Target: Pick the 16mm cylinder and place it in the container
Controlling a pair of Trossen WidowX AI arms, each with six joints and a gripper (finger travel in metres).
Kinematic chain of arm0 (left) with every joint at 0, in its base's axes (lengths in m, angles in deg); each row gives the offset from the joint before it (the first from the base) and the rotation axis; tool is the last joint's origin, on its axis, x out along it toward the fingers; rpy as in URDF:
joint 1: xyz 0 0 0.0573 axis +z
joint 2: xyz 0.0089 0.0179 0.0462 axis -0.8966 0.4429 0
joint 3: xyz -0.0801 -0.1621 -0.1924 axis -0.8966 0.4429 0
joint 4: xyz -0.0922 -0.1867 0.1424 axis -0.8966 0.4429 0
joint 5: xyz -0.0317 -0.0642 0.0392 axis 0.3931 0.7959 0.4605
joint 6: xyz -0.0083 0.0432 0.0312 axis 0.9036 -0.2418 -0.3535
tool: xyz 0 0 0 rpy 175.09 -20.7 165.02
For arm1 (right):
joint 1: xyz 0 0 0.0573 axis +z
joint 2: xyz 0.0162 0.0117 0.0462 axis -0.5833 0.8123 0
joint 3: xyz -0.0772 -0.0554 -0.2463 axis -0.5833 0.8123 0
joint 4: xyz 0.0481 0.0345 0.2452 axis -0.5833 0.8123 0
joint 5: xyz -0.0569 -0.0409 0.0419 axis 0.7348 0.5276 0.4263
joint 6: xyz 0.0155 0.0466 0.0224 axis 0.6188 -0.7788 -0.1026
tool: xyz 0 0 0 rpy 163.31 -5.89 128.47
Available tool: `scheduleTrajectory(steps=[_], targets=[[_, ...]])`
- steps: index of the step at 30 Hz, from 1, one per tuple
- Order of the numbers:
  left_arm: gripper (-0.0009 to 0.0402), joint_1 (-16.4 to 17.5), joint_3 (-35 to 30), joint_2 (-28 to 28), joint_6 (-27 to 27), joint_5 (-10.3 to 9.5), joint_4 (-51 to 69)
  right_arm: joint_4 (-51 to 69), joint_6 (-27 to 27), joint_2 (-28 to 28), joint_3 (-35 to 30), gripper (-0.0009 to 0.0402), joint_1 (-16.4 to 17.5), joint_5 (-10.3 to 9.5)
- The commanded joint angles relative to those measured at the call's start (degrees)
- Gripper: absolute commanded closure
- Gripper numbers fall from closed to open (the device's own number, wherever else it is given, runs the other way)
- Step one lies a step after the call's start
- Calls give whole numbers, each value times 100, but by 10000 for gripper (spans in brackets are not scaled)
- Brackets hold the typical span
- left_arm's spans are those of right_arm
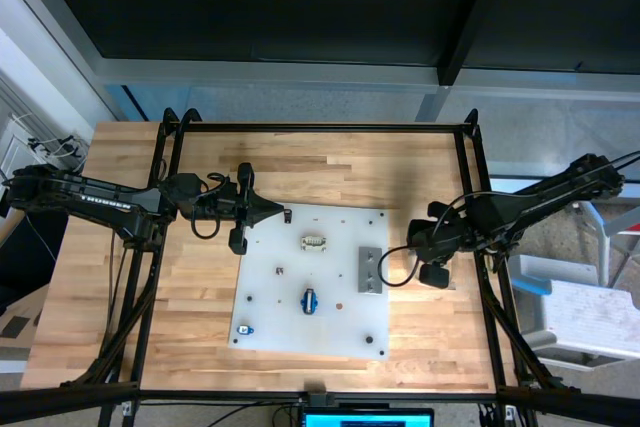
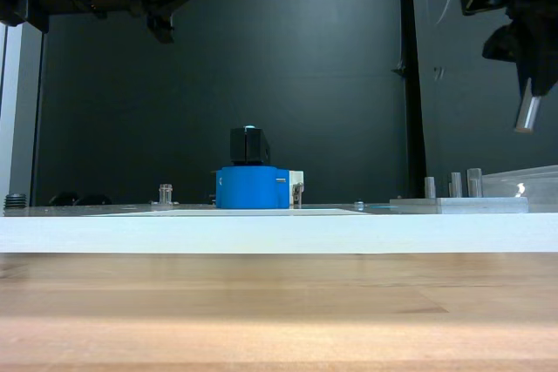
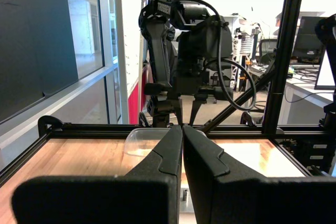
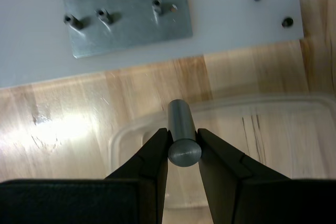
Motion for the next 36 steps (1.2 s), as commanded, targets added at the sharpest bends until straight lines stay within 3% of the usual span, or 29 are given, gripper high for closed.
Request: scheduleTrajectory(steps=[1, 13, 18, 33, 36], targets=[[393, 0, 0, 0, -2, 0, 0, 11, -92, -251, 221, 366, 0, -48], [393, 0, 0, 0, -2, 0, 0, -101, -382, -625, 789, 366, 0, -83], [393, 0, 0, 0, -2, 0, 0, -627, -684, -625, 1130, 366, 0, 101], [393, 2, 0, 0, -2, 0, 0, -1001, -931, -621, 1764, 366, 0, 103], [393, 2, 0, 2, -2, 0, 0, -1233, -1032, -619, 1908, 366, 0, 216]])
